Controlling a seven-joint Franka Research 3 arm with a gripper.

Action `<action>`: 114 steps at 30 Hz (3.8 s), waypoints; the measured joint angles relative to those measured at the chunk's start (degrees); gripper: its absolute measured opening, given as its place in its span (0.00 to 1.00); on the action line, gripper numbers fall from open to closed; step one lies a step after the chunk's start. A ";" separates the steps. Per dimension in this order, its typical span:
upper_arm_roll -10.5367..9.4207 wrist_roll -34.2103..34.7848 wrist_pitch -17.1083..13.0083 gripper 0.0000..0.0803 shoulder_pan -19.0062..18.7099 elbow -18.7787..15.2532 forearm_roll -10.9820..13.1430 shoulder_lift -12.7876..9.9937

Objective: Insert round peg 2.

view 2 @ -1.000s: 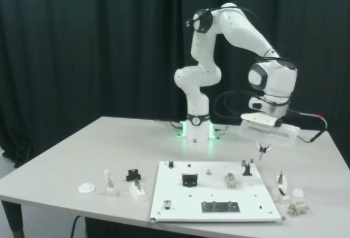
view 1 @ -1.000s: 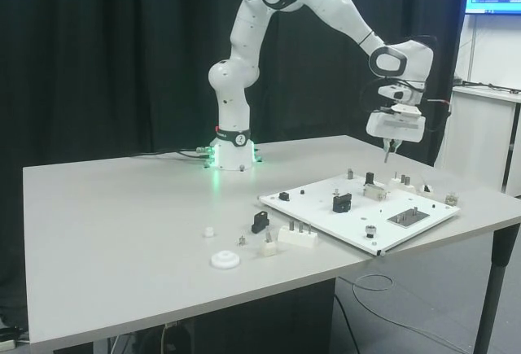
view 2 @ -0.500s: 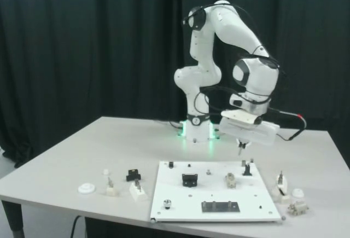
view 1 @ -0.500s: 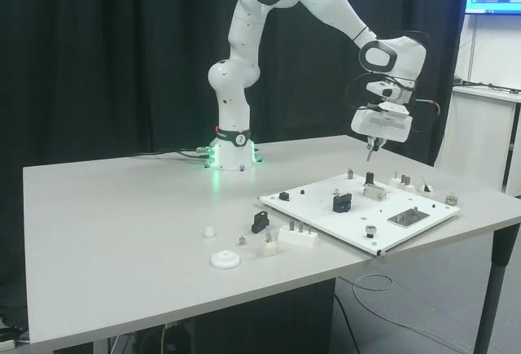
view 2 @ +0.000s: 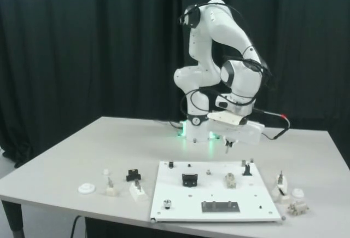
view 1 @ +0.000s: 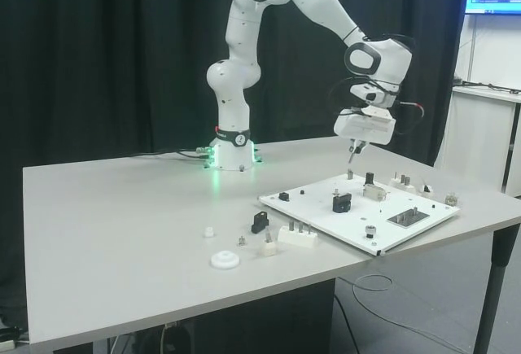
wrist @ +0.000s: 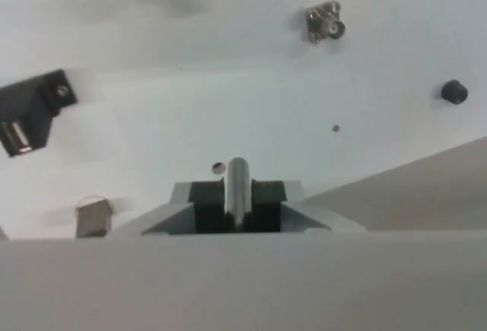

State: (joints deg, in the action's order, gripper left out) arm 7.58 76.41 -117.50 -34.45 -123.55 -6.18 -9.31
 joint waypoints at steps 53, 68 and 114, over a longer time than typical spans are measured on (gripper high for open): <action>-0.74 -4.66 -16.12 0.08 2.43 -16.25 5.35 5.32; -0.80 -4.66 -18.26 0.08 2.43 -17.59 6.68 5.29; -1.62 -5.13 -21.82 0.08 2.43 -18.74 7.79 2.99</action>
State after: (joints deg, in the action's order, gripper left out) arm 5.96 71.28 -139.33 -32.01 -142.29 1.61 -6.33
